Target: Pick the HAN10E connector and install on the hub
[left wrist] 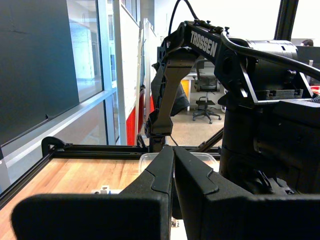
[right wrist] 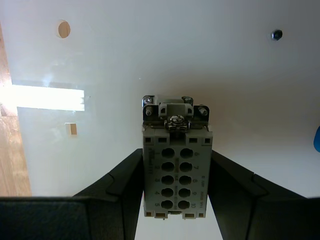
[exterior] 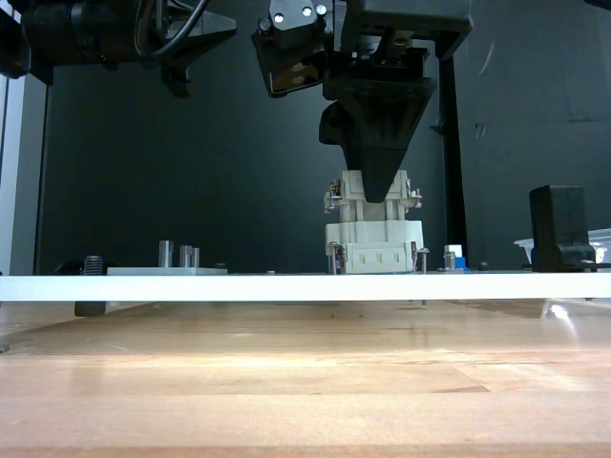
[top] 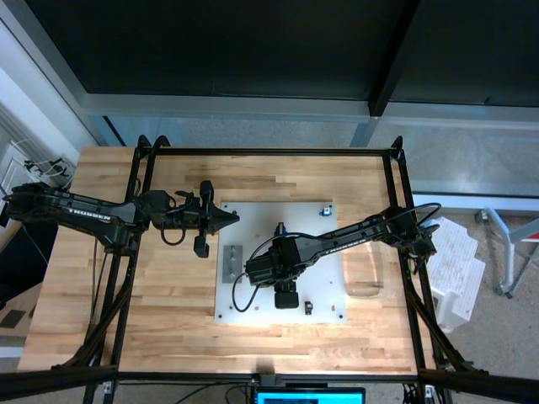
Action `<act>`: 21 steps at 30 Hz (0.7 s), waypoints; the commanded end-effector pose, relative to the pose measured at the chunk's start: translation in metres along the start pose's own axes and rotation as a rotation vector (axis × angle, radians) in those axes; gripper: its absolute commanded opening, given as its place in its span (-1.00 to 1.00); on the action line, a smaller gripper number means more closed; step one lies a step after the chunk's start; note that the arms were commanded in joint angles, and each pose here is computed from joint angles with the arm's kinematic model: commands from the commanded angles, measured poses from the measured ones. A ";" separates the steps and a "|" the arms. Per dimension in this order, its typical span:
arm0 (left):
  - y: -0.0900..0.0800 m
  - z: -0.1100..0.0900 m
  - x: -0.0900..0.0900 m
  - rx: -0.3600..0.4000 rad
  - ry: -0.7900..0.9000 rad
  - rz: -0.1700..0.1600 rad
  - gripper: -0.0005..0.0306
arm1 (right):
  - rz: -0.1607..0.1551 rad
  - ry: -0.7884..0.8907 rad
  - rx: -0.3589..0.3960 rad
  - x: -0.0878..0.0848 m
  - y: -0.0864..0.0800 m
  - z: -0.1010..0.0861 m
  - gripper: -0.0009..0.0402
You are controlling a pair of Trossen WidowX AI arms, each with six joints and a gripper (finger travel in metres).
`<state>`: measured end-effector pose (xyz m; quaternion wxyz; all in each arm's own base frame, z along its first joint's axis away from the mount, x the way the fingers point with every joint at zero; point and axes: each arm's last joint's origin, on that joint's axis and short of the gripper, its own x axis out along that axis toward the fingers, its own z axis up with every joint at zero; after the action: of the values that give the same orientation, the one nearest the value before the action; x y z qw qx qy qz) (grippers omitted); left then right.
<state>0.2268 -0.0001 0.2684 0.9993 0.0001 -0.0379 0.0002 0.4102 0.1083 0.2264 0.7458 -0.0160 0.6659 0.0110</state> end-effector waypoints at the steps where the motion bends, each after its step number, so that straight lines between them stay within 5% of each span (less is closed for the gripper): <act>1: 0.000 0.000 0.000 0.000 -0.001 0.000 -0.96 | 0.005 -0.001 0.000 0.000 0.001 0.000 -0.82; 21: 0.000 0.000 0.000 0.000 -0.001 0.000 -0.96 | 0.015 -0.002 -0.011 0.000 0.007 -0.001 -0.82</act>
<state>0.2269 0.0000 0.2685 0.9993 0.0001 -0.0380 0.0002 0.4088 0.1147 0.2263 0.7465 -0.0150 0.6651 0.0169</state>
